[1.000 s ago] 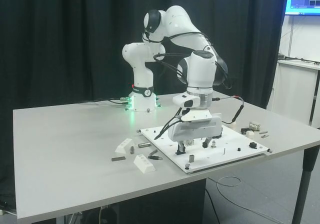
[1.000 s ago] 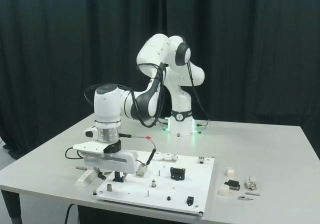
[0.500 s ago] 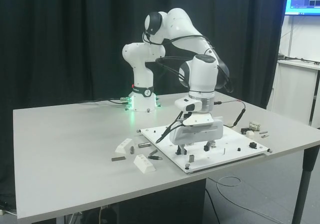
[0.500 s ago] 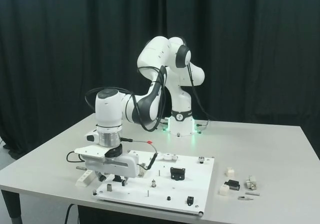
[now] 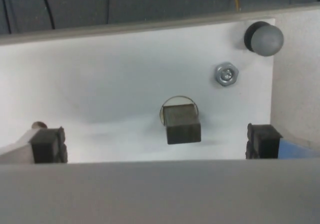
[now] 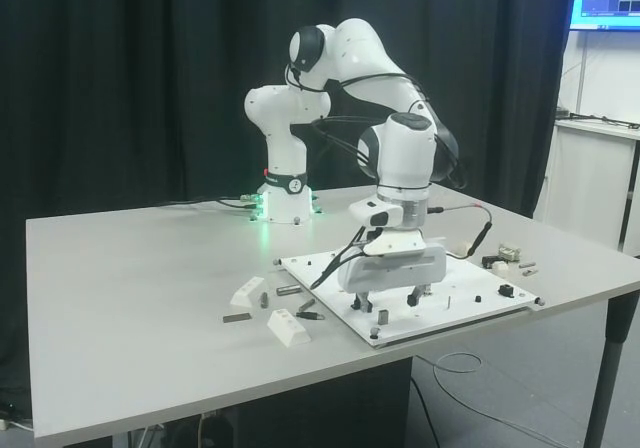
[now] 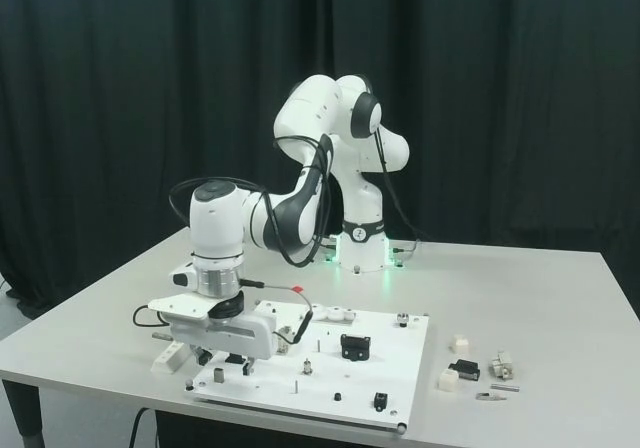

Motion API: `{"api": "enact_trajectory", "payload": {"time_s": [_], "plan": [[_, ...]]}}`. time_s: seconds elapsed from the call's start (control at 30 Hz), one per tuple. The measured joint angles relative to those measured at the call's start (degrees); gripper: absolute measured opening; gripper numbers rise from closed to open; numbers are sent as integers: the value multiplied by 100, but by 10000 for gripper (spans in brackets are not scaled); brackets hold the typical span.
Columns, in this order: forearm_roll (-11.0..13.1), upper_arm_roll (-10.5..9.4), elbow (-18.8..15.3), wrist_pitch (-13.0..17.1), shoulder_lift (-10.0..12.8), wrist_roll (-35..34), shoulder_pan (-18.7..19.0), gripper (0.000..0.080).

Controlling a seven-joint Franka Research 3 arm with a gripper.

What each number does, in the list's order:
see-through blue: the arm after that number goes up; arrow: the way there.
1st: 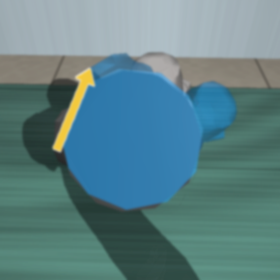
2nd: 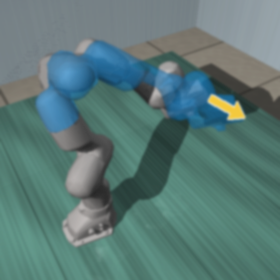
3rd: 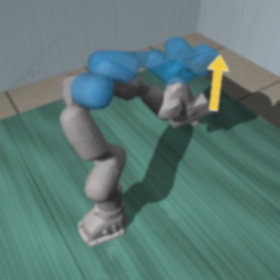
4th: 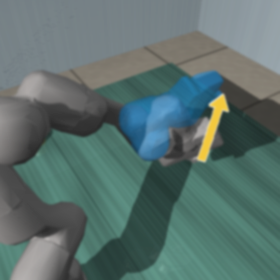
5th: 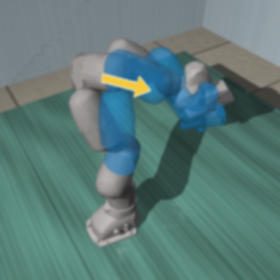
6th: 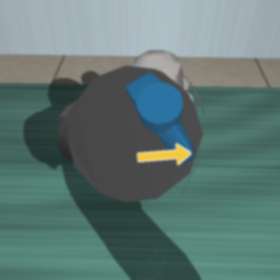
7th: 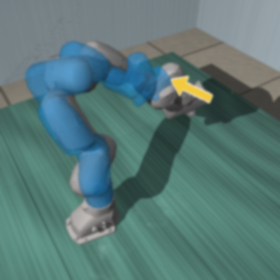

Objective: Remove square peg 4.

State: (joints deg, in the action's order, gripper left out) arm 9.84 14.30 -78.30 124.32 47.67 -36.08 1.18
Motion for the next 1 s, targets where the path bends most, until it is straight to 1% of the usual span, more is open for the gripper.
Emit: {"api": "enact_trajectory", "payload": {"time_s": [0.97, 1.0], "plan": [[-2, 2, 115, -2, 148, -26, -52, 800], [-4, 2, 115, -2, 150, -20, -52, 790]]}}
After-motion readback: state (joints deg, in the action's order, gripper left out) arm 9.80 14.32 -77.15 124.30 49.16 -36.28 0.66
